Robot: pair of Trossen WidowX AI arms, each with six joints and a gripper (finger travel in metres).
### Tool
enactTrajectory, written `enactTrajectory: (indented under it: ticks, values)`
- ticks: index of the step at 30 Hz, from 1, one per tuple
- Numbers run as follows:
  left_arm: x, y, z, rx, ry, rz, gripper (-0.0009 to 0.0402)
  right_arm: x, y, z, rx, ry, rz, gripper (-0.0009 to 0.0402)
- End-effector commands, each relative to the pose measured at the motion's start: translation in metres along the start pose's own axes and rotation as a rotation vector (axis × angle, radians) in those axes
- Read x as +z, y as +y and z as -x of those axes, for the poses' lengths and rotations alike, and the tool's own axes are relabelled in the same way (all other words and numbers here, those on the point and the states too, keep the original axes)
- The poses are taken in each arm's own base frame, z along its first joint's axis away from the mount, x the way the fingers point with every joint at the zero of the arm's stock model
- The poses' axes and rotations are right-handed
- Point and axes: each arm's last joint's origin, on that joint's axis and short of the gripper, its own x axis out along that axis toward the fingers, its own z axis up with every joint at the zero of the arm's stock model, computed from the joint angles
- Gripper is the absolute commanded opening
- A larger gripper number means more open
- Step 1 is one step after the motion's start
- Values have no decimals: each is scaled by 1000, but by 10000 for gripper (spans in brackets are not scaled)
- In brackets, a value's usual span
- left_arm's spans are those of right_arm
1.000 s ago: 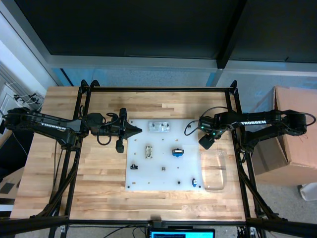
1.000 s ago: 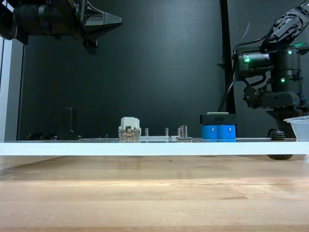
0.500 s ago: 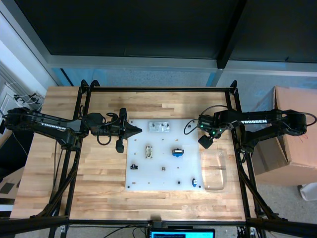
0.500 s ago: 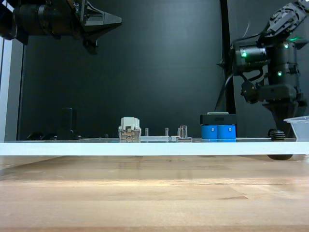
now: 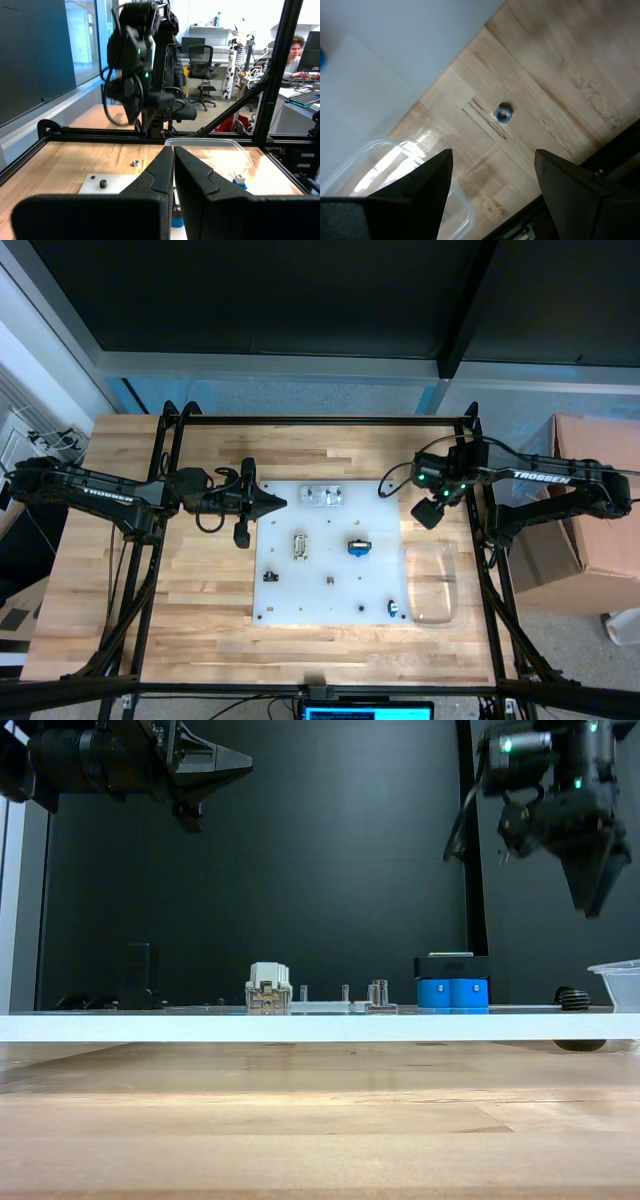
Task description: Unfasten the M12 nut and place it in the container
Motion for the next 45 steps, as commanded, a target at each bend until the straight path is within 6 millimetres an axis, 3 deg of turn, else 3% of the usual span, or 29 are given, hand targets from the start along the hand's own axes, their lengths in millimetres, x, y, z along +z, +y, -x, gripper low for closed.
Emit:
enactTrajectory:
  ticks: [1,20,26,33,45]
  values:
    - [0,0,0,0,0,0,0,-1,-1,16,9,-31,2,223]
    - [0,0,0,0,0,0,0,-2,-1,15,-7,-28,-4,224]
    - [0,0,0,0,0,0,0,2,1,-23,-42,5,-39,224]
    - [0,0,0,0,0,0,0,-5,0,-71,-7,55,-231,224]
    - [0,0,0,0,0,0,0,-9,-4,-108,-9,34,-326,224]
